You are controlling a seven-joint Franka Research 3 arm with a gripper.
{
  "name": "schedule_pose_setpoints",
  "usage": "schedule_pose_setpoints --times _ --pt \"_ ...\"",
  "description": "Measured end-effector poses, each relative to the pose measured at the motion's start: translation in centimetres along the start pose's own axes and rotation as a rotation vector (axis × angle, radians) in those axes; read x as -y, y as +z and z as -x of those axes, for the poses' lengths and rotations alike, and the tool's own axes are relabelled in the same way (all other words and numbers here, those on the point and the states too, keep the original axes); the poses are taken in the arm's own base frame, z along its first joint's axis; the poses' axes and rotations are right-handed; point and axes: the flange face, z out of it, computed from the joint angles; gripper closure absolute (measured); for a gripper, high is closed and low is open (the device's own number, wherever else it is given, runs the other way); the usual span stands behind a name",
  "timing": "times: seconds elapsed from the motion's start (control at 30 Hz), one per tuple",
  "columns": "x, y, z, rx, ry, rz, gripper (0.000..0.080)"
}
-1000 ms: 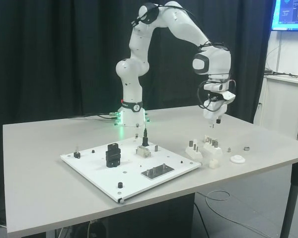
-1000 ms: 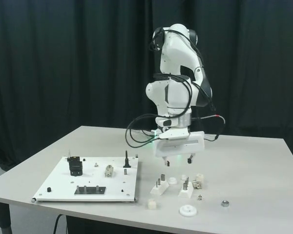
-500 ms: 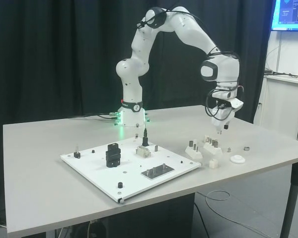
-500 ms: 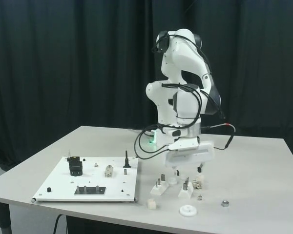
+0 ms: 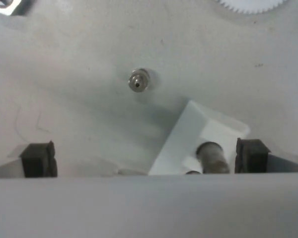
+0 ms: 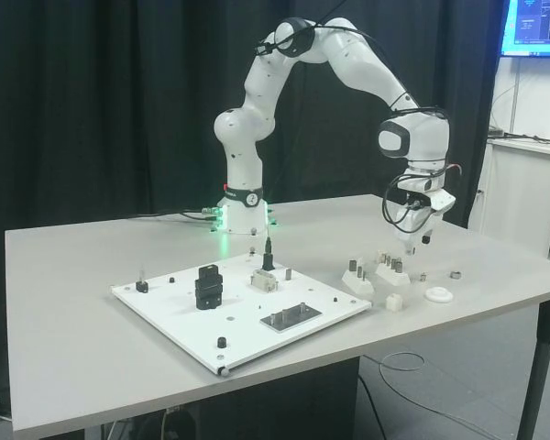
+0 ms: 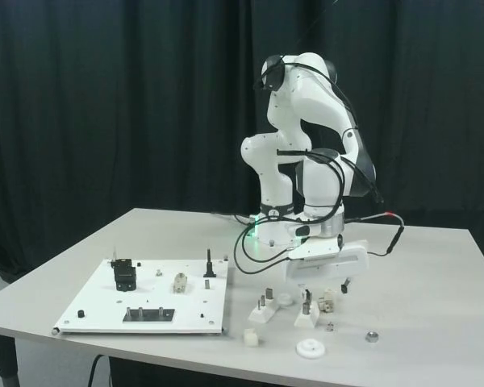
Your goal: Pick BNC.
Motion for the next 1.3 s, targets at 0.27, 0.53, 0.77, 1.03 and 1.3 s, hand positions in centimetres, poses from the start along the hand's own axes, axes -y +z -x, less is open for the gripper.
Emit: schedule_pose_setpoints --times 0.27,0.53,0.77,1.03,1.3 --pt "0.7 0.5 0.3 0.004 0.026 0.003 0.0003" --pt "1.0 1.2 0.2 0.006 -0.011 0.010 0.0003" --pt "1.3 2.0 -0.2 0.006 -0.051 0.017 0.0003" --pt "1.8 3.0 -0.7 0.007 -0.085 0.025 0.0003" --pt "2.0 4.0 -0.6 0.019 -0.095 0.030 0.0003"
